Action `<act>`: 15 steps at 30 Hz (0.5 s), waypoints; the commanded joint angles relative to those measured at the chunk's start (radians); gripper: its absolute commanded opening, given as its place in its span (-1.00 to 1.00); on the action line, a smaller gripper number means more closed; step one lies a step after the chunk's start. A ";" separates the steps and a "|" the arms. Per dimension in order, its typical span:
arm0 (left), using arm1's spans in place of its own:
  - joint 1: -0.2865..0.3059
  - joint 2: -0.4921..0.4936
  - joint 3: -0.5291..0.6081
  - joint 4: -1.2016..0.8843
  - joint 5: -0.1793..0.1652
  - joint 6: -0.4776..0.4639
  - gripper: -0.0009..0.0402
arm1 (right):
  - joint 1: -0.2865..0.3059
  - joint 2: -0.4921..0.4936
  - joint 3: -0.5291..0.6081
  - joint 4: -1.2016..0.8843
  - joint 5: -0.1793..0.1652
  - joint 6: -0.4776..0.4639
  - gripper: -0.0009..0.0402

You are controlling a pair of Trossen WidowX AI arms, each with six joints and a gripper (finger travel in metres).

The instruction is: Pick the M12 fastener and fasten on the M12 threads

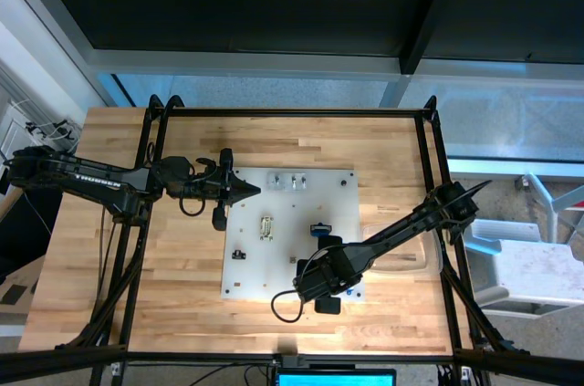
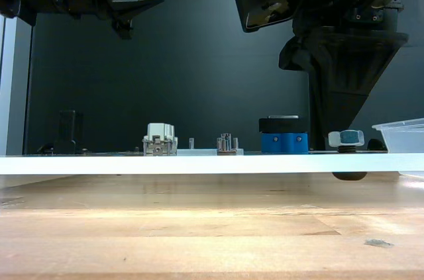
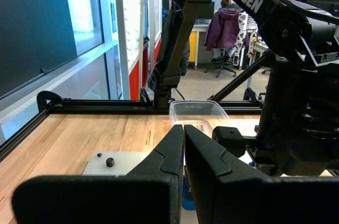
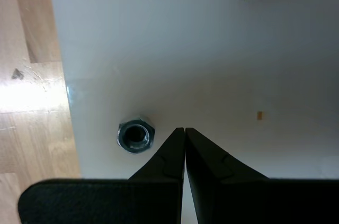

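Your right gripper (image 4: 184,128) is pinched shut on nothing, and the M12 nut (image 4: 135,135) sits just beside its tips, at nine o'clock. Its bore faces straight up, axis vertical. The low view shows it perched on its stud (image 2: 346,149) with ribs peeking out below; from overhead, the arm hides it. The left gripper (image 1: 248,190) hangs clenched and empty at the far-left edge of the board (image 1: 274,267).

Wooden table (image 1: 182,313); tall windows (image 3: 85,17) down one side; purple-jacketed person (image 3: 229,23) seated far off.
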 commanded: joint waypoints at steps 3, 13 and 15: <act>0.000 0.000 0.000 0.000 0.000 0.000 -0.96 | 0.000 0.000 -0.002 0.005 -0.091 0.001 -0.96; 0.000 0.000 0.000 0.001 0.000 0.000 -0.96 | 0.000 -0.007 -0.002 0.018 -0.387 -0.023 -0.96; 0.000 0.000 0.000 0.000 0.000 0.000 -0.96 | 0.000 -0.007 -0.002 0.019 -0.372 -0.023 -0.96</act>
